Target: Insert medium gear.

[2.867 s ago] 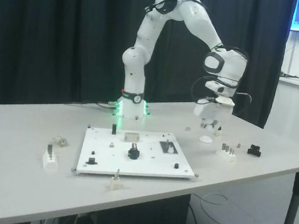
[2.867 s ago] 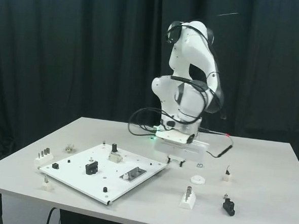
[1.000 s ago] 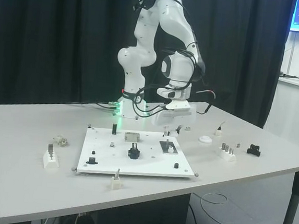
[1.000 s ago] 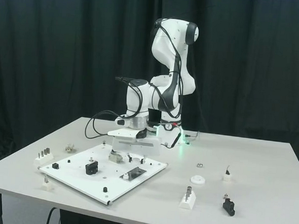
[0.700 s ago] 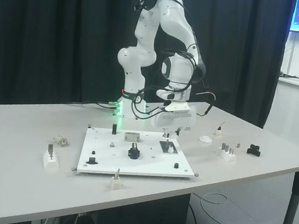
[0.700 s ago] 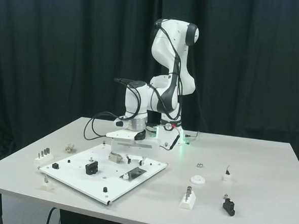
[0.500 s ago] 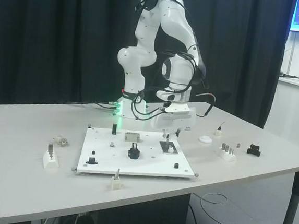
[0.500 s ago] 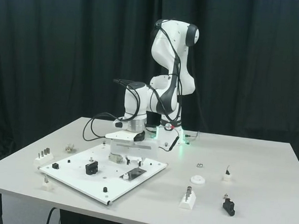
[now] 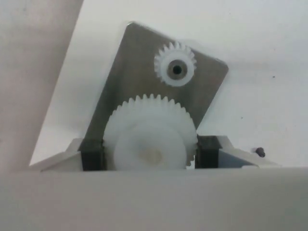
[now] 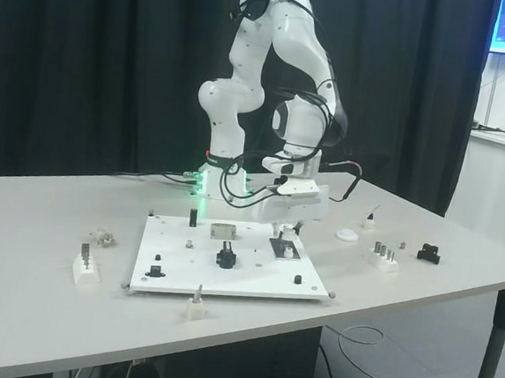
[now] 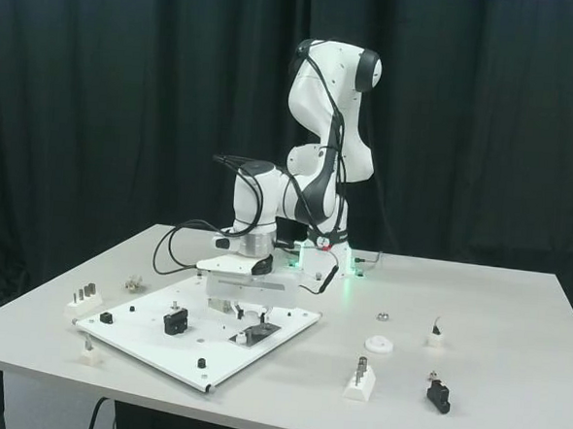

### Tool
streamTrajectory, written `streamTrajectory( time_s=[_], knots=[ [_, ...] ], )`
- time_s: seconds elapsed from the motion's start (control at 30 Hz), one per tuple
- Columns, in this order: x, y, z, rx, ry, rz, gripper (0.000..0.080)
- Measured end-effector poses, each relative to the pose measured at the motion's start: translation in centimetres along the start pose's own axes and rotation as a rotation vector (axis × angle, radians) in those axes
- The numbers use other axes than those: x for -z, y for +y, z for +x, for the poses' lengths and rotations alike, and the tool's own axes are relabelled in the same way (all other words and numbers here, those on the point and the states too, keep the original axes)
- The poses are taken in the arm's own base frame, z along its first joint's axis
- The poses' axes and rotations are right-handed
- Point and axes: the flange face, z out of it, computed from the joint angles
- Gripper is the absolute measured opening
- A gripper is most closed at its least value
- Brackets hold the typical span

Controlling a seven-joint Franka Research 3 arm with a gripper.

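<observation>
My tool (image 9: 150,155) is clamped on the medium gear (image 9: 150,137), a white toothed wheel held between my two black fingertips (image 9: 91,155), one on each side of it. In the wrist view the gear fills the lower middle of the frame and hangs over a grey metal plate (image 9: 132,72) that is set into the white board (image 9: 260,57). Higher on that plate, upper middle of the frame, a small white gear (image 9: 175,70) already sits on its peg, with a dark hole at its centre. The teeth of my gear are close to the small gear's but apart from them. A small black screw (image 9: 260,152) shows at the right edge of the frame on the board.

In the first room view my tool (image 10: 286,230) hovers low over the plate (image 10: 283,246) at the middle of the frame, on the right part of the board (image 10: 227,275), which lies on the grey counter (image 10: 38,312). A black block (image 10: 225,259) stands on the board just left of the plate. At the right of that frame, on the counter, lie a white disc (image 10: 347,235), a white holder with pegs (image 10: 385,256) and a black clip (image 10: 429,252). In the second room view my tool (image 11: 249,314) is at the middle of the frame, just above the plate (image 11: 254,331), and green light glows at my base (image 11: 308,267).
</observation>
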Motion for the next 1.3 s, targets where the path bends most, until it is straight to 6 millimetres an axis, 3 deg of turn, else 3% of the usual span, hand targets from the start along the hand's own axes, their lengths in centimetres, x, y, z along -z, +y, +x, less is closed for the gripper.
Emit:
streamTrajectory(
  time_s=[0.6, 1.3],
  knots=[
    [-1.4, 0.4, 1.0, 0.002, -0.031, 0.024, 0.0399],
    [-1.4, 0.0, 1.2, 0.017, -0.051, 0.016, 0.0399]
  ],
)
